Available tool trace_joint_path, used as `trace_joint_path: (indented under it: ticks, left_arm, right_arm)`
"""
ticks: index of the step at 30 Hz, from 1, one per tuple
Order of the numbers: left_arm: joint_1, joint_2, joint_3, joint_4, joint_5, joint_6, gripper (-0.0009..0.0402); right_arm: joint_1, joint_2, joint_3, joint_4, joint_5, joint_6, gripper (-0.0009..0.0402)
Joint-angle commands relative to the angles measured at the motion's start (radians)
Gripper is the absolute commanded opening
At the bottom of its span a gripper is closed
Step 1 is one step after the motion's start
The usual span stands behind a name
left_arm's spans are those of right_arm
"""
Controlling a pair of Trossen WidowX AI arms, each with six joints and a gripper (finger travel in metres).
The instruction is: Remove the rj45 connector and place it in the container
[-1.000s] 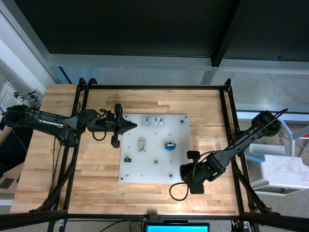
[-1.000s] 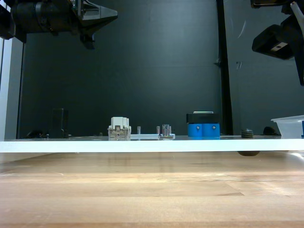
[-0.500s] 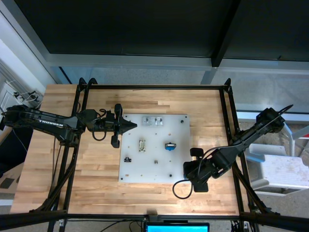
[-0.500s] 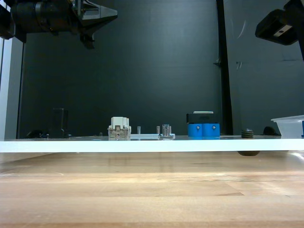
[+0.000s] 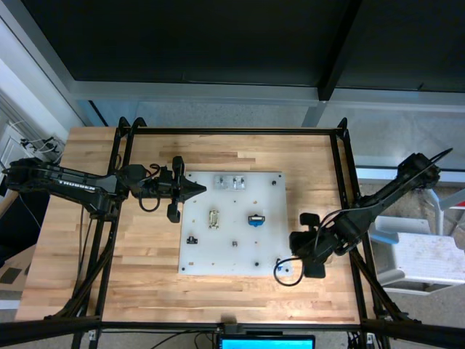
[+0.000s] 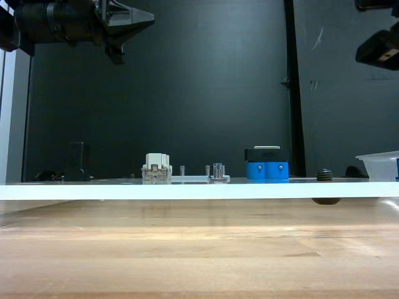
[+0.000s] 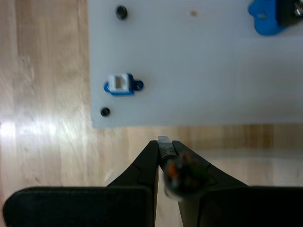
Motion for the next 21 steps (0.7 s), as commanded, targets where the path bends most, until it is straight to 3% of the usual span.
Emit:
trace_joint_path:
  ticks: [1,7,17,21]
  left_arm:
    - [0.000,0.000,0.000,0.000,0.000,0.000,0.0001]
    - [0.000,0.000,0.000,0.000,0.000,0.000,0.0001]
    - [0.000,0.000,0.000,0.000,0.000,0.000,0.0001]
    - [0.000,0.000,0.000,0.000,0.000,0.000,0.0001]
  right_arm:
    - [0.002,-0.052,-0.053,-0.004,-0.019,0.003,0.0000]
    - [0.006,-0.144,-0.137,-0.035,-0.053,0.003,0.0000]
    - [0.021,-0.253,-0.224,-0.090,-0.057,0.005,0.0000]
    - [0.025,-0.280,-0.252,-0.105,-0.079,0.022,0.0000]
